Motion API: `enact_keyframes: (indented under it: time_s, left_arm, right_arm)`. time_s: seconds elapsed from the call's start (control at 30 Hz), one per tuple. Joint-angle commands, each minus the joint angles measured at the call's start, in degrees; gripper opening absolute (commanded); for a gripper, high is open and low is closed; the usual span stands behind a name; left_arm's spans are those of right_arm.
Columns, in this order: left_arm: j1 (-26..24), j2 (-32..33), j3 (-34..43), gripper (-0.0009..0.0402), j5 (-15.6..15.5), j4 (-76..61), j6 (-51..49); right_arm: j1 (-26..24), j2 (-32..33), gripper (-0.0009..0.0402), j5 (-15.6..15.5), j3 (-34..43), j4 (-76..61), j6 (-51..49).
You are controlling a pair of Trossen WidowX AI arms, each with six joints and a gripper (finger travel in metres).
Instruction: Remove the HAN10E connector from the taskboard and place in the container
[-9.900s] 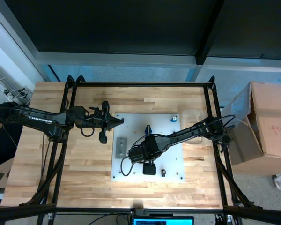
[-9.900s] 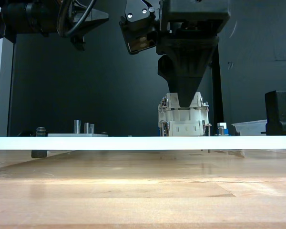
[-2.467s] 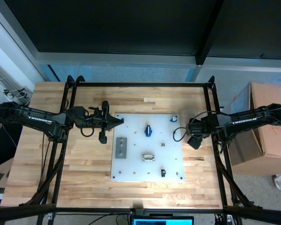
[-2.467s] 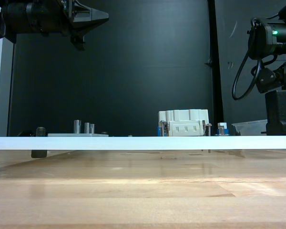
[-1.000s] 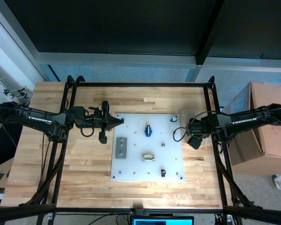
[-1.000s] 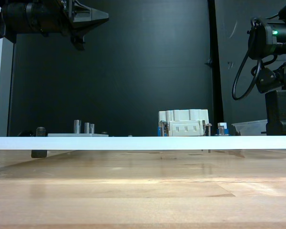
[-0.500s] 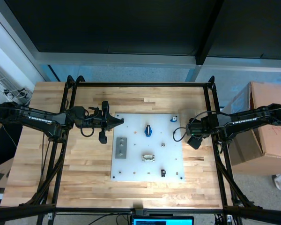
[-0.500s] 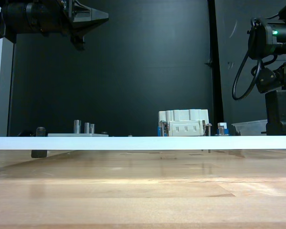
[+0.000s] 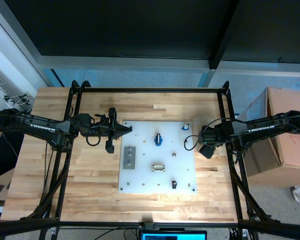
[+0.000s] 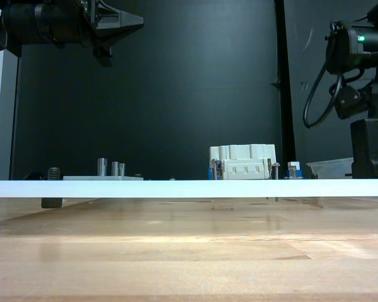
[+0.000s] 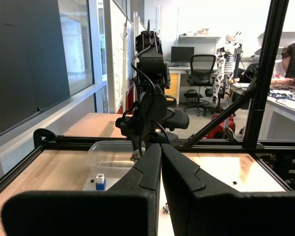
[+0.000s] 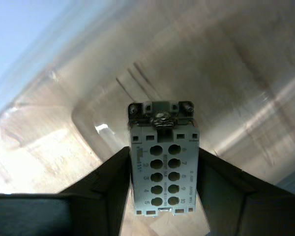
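HAN10E connector [image 12: 163,162] is hanging pinched in right gripper [image 12: 162,153] over container [image 12: 226,73], taskboard's [image 9: 140,180] 2 o'clock; left gripper [image 11: 161,147] is hovering pressed together, 10 o'clock.

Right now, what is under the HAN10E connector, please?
The clear container, seen around the connector in the right tool; the floor behind it is hidden. Left tool, shut, hangs over the board's left edge.

Pale wooden tabletop [image 9: 90,170]; cardboard box [image 9: 287,132] beside its right edge; office chair [image 11: 202,65] and desk [image 11: 290,101] beyond, brightly lit.
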Motion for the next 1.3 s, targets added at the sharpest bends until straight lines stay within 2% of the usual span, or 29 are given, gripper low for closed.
enact_keyframes:
  time_s: [0.03,0.13,0.23,0.33,0.43,0.6,0.7,0.77,0.93,1.07,1.3]
  left_arm:
    - [0.0,0.0,0.0,0.0,0.0,0.0,0.0]
    - [0.0,0.0,0.0,0.0,0.0,0.0,0.0]
    - [0.0,0.0,0.0,0.0,0.0,0.0,0.0]
    - [0.0,0.0,0.0,0.0,0.0,0.0,0.0]
    - [0.0,0.0,0.0,0.0,0.0,0.0,0.0]
    - [0.0,0.0,0.0,0.0,0.0,0.0,0.0]
    - [0.0,0.0,0.0,0.0,0.0,0.0,0.0]
    - [0.0,0.0,0.0,0.0,0.0,0.0,0.0]
    - [0.0,0.0,0.0,0.0,0.0,0.0,0.0]
    - [0.0,0.0,0.0,0.0,0.0,0.0,0.0]
    - [0.0,0.0,0.0,0.0,0.0,0.0,0.0]
  right_arm:
    - [0.0,0.0,0.0259,0.1,1.7,-1.2,-0.1]
    - [0.0,0.0,0.0318,0.0,3.6,-3.0,0.0]
    - [0.0,0.0,0.0359,0.1,6.1,-6.0,0.1]
    - [0.0,0.0,0.0372,-0.1,9.7,-8.7,1.3]
    - [0.0,0.0,0.0364,-0.1,14.0,-10.1,1.5]
    - [0.0,0.0,0.0325,0.9,21.1,-10.8,-0.7]
    - [0.0,0.0,0.0293,5.0,24.5,-6.8,-6.2]
    - [0.0,0.0,0.027,6.1,25.9,-1.2,-11.1]
    - [0.0,0.0,0.0202,5.8,25.6,18.9,-24.6]
    - [0.0,-0.2,0.0142,5.8,22.5,34.7,-31.7]
    - [-1.1,-0.2,0.0055,0.7,13.6,59.1,-36.0]
